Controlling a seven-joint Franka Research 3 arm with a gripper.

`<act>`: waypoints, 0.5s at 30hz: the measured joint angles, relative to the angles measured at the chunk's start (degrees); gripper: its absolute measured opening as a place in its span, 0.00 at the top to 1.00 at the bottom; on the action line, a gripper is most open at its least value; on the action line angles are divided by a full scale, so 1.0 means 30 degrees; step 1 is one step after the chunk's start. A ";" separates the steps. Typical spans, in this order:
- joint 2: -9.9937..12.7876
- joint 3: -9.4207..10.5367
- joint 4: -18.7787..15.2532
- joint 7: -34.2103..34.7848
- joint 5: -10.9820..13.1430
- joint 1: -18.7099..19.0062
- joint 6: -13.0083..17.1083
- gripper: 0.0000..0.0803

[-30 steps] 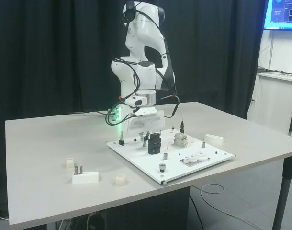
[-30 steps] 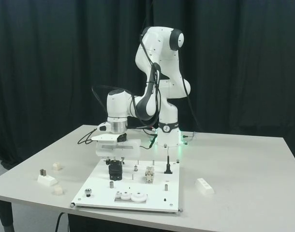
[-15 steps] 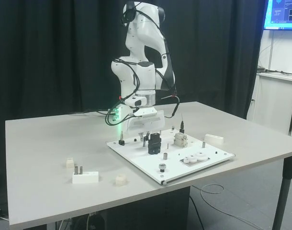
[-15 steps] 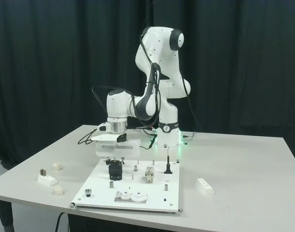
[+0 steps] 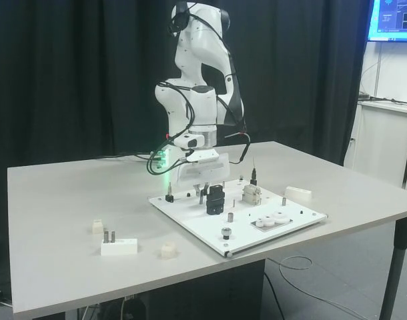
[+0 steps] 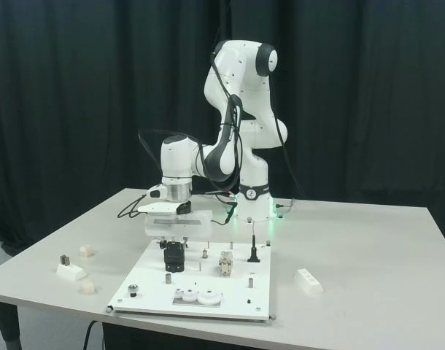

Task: Insert square peg 2.

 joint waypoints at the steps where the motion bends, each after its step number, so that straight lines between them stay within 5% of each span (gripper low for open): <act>1: -0.0003 0.0000 0.0000 0.0000 0.0000 0.0000 -0.0012 0.91; 15: -0.0005 0.0000 0.0000 -0.0112 0.0000 0.0001 -0.0047 0.91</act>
